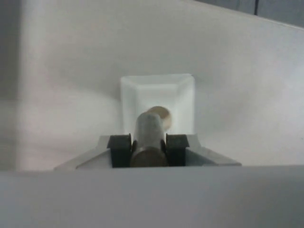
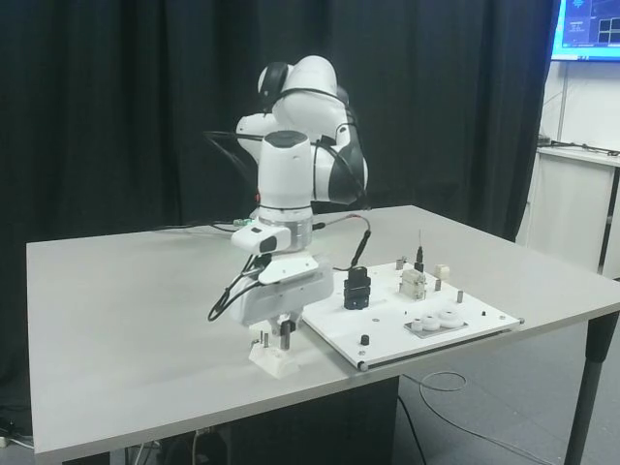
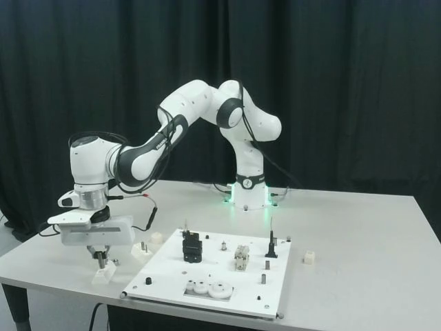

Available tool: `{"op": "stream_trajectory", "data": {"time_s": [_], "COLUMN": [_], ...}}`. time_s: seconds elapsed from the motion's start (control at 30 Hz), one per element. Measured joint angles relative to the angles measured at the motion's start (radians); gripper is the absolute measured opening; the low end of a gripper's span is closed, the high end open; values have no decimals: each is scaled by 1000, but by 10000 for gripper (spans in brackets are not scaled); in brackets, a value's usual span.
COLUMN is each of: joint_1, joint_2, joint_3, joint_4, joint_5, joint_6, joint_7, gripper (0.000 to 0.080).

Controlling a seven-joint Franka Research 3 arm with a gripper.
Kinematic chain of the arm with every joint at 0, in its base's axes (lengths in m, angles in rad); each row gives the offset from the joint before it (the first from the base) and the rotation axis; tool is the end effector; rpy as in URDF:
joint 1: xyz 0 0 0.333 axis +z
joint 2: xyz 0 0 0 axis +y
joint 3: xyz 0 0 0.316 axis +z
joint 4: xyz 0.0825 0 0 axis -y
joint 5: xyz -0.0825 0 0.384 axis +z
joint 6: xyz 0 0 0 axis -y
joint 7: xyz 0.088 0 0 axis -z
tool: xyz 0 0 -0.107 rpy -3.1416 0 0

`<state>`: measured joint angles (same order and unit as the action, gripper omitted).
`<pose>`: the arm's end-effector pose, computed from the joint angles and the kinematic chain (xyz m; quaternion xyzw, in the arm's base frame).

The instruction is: Insert round peg 4.

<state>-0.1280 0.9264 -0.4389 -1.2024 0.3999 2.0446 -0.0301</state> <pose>0.6937 -0.3045 0.2474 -0.9605 0.2782 0.0003 0.0036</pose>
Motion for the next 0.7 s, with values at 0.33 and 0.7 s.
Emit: {"op": "stream_trajectory", "data": {"time_s": [0.33, 0.7], "joint_1": [41, 102], "joint_2": [-39, -75], "joint_3": [-3, -14], "joint_4": [0, -8], "joint_5": [0, -3], "joint_6": [-99, -185], "joint_7": [73, 141], "gripper": [152, 152]}}
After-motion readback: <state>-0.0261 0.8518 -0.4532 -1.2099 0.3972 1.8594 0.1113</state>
